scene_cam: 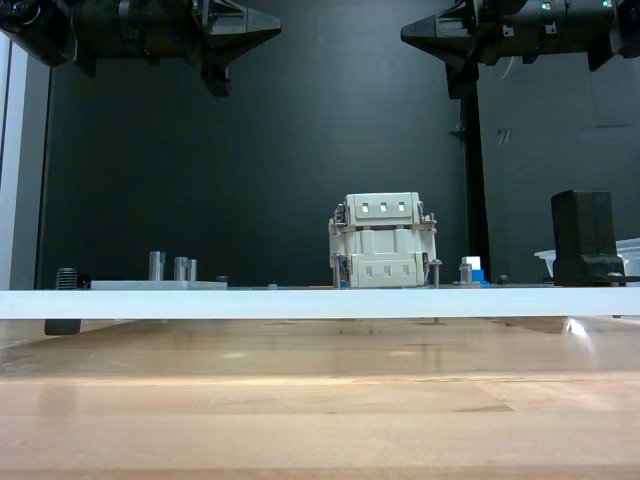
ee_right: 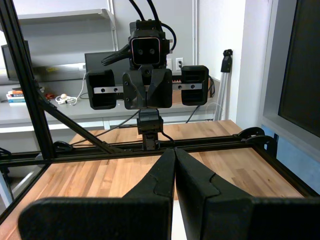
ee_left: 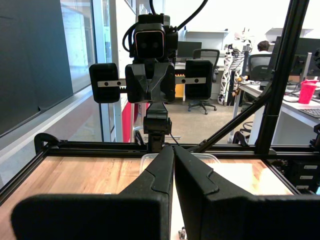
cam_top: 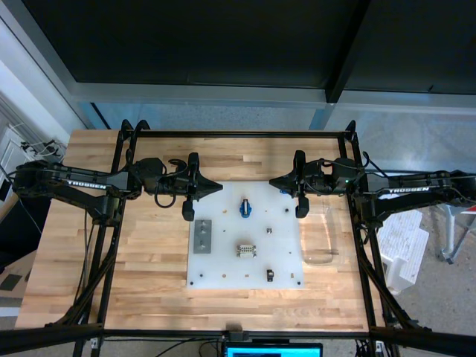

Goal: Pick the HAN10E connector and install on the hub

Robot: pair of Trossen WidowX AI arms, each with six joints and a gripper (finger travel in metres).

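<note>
**High view:** looked down and away from above the table's (cam_top: 149, 297) near edge, covering the whole white board (cam_top: 223, 271).

**Low view:** sat at table-top height close to the board, facing level. Both views shared the HAN10E connector (scene_cam: 380, 212).

**Wrist views:** each looked along its own gripper toward the opposite arm. The left gripper (ee_left: 173, 150) and right gripper (ee_right: 175, 151) hung over the board's far edge, fingers together.

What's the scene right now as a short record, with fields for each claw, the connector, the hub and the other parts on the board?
left claw: shut, empty, raised over the board's far left part
right claw: shut, empty, raised over the board's far right part
HAN10E connector: stacked on top of the hub, no claw touching it
hub: mid-board, under the connector
other parts: blue connector, grey metal block, small black part
base: white board
</note>
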